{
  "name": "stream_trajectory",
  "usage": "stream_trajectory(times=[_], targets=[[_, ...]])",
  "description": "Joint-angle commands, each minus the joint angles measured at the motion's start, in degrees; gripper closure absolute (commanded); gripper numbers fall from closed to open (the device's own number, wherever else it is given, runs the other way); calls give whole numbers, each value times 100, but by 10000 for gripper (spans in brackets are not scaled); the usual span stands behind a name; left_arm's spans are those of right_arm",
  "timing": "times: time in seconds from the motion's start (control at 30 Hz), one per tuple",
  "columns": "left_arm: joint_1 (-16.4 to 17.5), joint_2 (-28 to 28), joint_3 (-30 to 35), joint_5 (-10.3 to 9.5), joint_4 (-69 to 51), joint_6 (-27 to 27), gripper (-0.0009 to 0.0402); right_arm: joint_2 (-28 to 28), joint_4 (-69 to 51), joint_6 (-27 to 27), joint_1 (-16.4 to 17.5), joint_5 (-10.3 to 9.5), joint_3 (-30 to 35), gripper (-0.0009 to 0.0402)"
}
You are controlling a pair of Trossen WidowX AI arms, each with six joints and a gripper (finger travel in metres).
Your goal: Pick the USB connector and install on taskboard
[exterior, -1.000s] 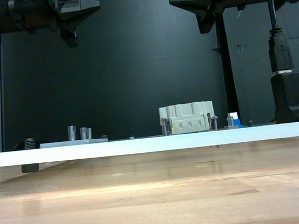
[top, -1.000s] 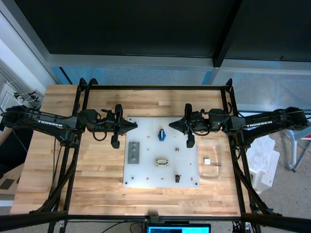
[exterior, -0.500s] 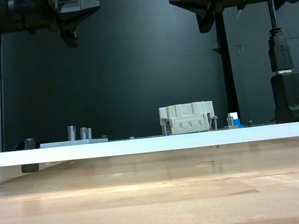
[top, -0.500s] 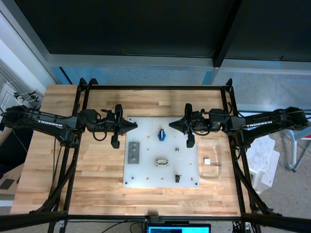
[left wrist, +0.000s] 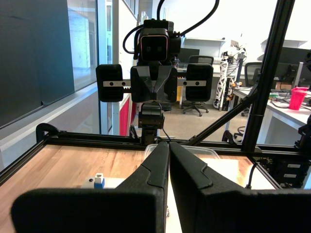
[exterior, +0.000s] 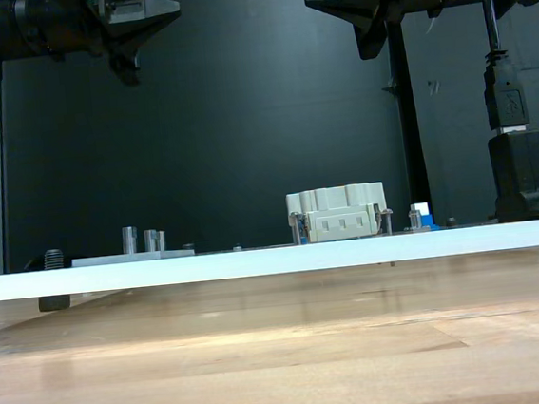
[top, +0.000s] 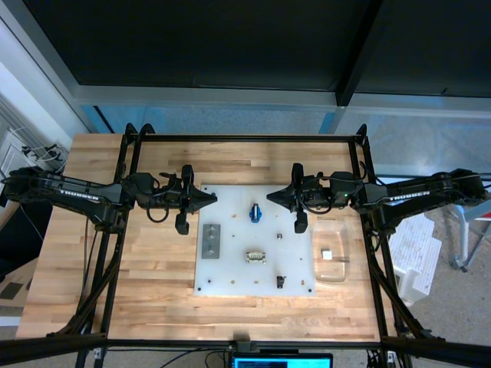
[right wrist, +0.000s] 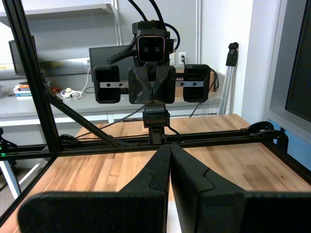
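I see the clear plastic tray (top: 338,273), right of the taskboard (top: 230,277), holding the whitish USB connector (top: 327,254); the flat white plate carries a grey rectangular block (top: 210,240); left gripper (top: 212,198) and right gripper (top: 269,198) hang above its far part, both pressed together.

White taskboard (top: 230,276), grey block (top: 210,239), blue fitting (top: 255,212), pale plank-grained wooden table (top: 153,284); left gripper (top: 212,197) and right gripper (top: 269,198) are black

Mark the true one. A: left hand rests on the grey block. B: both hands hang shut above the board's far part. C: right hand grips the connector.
B: the left hand and right hand hover shut and empty, high over the taskboard's far part.
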Motion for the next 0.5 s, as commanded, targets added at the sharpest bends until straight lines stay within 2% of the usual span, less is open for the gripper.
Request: stream_trajectory(times=[0.03,0.5], targets=[[0,2,2,2,2,2,393,2,2,-46,0,4,4,393],[0,2,0,2,2,2,393,2,50,-46,2,4,4,393]])
